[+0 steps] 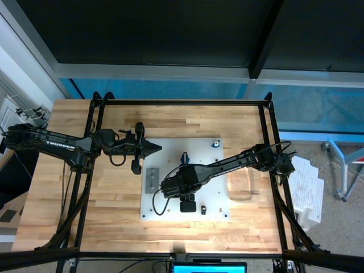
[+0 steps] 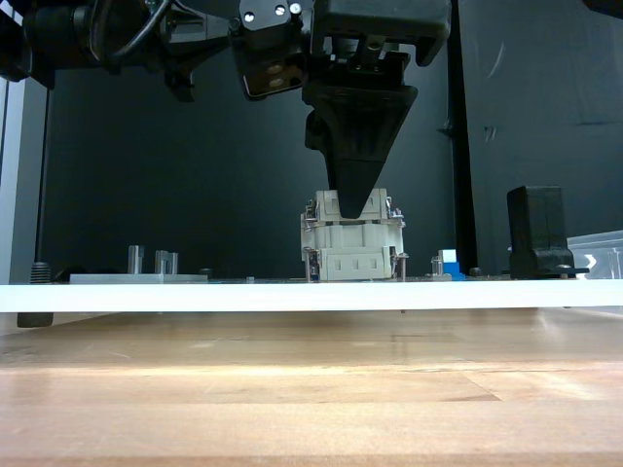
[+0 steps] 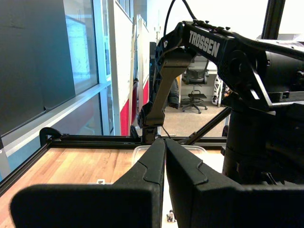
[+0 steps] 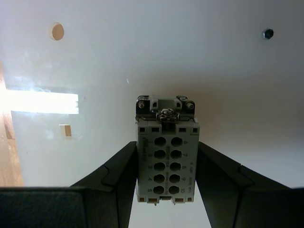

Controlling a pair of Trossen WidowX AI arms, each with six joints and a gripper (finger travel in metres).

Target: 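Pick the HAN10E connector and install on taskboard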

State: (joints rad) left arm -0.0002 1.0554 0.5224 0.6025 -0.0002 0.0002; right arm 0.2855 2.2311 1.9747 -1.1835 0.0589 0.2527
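My right gripper (image 4: pixel 167 164) is shut on the HAN10E connector (image 4: pixel 167 156), a pale grey block with two rows of round contact holes; a black finger (image 4: pixel 116 175) presses on each long side. In the low view the connector (image 2: pixel 326 216) sits on top of a beige socket (image 2: pixel 352 261) that stands on the white taskboard (image 2: pixel 243 292), with the right gripper (image 2: pixel 356 199) coming straight down onto it. From above, the right gripper (image 1: pixel 187 203) hides the connector over the taskboard (image 1: pixel 170 153). My left gripper (image 1: pixel 154 148) hovers shut and holds nothing at the board's far left edge.
A grey metal block (image 1: pixel 152 179) with pegs lies on the board's left part, and a blue fixture (image 1: pixel 185 156) stands behind the right gripper. A black upright part (image 2: pixel 538 233) stands to the right. A clear tray (image 1: pixel 242 185) lies right of the board.
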